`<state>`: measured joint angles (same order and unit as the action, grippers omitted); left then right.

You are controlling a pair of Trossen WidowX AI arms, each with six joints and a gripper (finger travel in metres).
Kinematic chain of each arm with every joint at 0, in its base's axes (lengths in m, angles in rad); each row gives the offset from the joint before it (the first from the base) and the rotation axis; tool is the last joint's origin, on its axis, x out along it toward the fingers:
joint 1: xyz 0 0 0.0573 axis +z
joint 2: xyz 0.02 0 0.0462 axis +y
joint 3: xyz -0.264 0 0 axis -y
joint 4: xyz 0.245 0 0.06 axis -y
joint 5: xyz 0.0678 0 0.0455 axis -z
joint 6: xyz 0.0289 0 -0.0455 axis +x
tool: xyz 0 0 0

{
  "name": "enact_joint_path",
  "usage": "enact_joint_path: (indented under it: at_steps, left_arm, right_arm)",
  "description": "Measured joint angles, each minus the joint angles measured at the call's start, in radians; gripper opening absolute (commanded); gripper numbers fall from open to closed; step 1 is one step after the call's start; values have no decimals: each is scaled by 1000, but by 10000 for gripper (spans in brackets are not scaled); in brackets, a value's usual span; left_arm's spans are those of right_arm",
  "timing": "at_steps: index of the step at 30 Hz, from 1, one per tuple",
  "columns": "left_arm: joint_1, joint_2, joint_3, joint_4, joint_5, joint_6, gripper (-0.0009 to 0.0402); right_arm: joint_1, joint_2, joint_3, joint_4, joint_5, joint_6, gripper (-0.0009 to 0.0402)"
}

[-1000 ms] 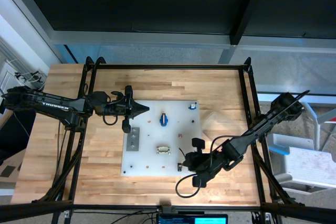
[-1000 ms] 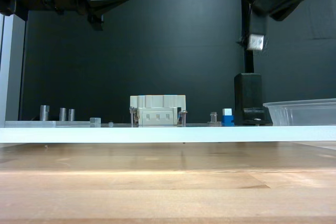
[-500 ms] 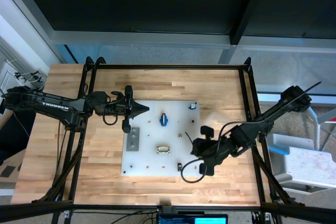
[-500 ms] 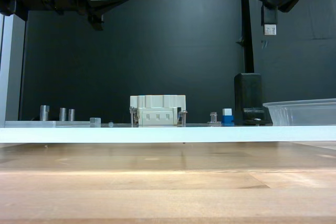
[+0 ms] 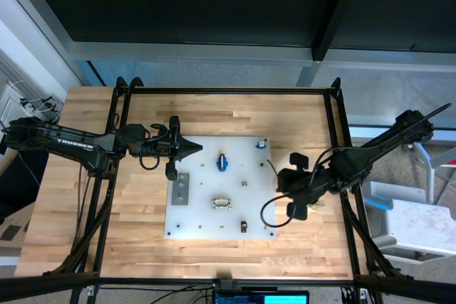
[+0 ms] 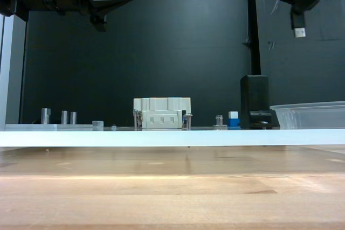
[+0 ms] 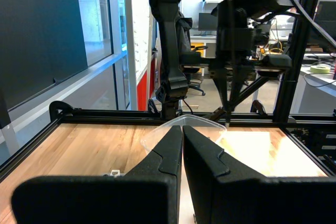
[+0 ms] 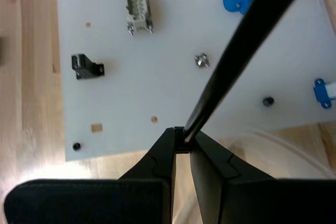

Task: Remove the USB connector from the USB hub and place in the container

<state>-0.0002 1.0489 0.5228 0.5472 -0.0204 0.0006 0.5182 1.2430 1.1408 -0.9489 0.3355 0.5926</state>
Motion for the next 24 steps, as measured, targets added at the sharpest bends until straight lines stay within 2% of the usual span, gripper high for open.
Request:
enact_joint_path:
  at_steps: [6, 12, 18, 24]
  left_arm:
    - [0, 0, 0, 0, 0, 0, 1]
    - [0, 0, 0, 0, 0, 0, 1]
    - [0, 0, 0, 0, 0, 0, 1]
    - [0, 0, 0, 0, 0, 0, 1]
  right_arm:
    - [-22, -87, -80, -13, -26, 19, 0]
    - [-26, -142, -102, -99, -48, 57, 0]
    - [-28, -212, -146, -137, -55, 86, 0]
    - [-30, -283, -226, -144, -97, 146, 0]
